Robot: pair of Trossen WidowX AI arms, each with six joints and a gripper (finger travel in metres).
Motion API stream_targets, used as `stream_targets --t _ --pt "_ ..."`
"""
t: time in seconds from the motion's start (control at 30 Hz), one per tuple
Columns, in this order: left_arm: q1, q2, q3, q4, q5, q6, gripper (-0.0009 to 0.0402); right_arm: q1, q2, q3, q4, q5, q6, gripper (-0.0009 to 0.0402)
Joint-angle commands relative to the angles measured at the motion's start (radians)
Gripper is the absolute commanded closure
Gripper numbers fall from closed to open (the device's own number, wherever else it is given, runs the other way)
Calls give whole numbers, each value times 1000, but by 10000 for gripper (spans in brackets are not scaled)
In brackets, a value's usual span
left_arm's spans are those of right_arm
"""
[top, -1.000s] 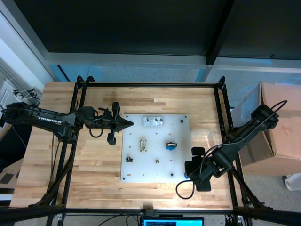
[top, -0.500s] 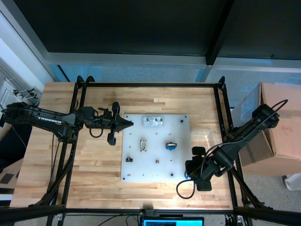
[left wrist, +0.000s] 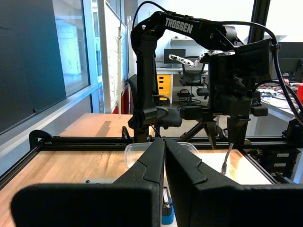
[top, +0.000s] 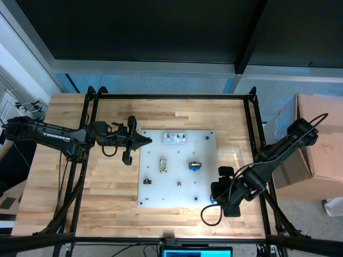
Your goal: Remove the RJ45 connector from the taskboard and place in the container
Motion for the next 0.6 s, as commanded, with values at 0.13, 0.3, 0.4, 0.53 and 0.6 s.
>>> stream_targets --t 0.13,0.3,0.4,0.53,0.6 --pt "0 0 0 0 0 0 393 0 52 -1 10 -2 -3 213" --pt "0 0 0 0 0 0 393 0 90 -2 48 -1 -4 213" --pt "0 0 0 0 0 0 393 2 108 -6 65 1 -3 213" --pt "0 0 0 0 0 0 393 2 109 -44 93 -4 7 213" --pt "0 0 0 0 0 0 393 2 109 -57 106 -1 9 213"
